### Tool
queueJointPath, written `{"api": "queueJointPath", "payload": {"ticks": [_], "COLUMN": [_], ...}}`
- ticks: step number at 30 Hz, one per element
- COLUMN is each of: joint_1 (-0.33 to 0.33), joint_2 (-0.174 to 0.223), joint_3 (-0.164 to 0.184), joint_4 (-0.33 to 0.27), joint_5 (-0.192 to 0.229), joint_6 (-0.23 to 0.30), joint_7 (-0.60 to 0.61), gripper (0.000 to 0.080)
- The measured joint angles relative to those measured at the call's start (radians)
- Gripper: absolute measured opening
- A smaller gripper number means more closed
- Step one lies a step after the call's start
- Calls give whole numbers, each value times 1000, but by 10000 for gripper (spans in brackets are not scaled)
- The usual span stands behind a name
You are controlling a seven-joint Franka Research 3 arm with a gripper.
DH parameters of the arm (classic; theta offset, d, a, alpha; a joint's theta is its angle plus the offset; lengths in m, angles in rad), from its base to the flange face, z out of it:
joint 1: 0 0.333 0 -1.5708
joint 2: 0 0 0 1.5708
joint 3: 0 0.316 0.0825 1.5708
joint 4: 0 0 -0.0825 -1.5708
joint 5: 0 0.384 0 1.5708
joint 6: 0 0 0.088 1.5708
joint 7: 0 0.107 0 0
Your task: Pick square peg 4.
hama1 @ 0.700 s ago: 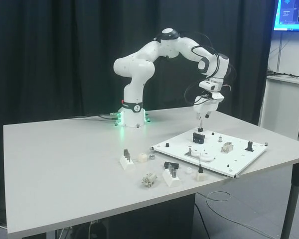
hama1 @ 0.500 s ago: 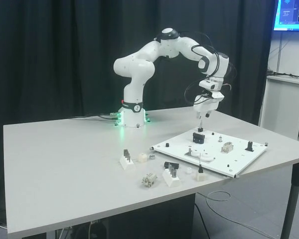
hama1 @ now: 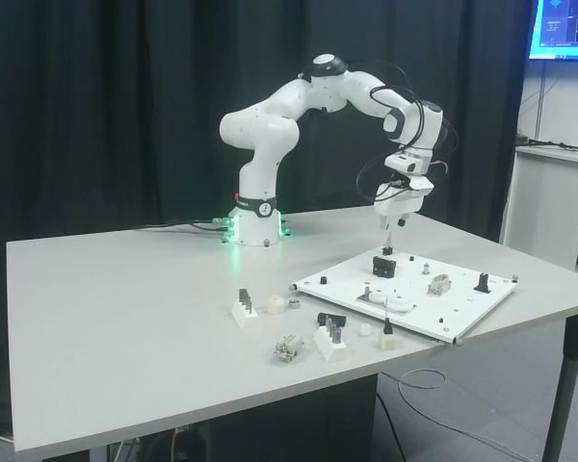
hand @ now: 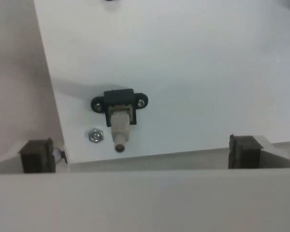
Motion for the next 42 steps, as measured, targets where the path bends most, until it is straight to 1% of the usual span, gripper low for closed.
{"api": "queueJointPath", "payload": {"ticks": [27, 36, 42], "joint_1": [-12, -14, -17], "joint_2": [4, 6, 19], "joint_3": [-6, -15, -25], "joint_4": [1, -2, -4], "joint_5": [0, 0, 0], "joint_6": [13, 15, 15], "joint_7": [0, 0, 0], "gripper": [800, 800, 800]}}
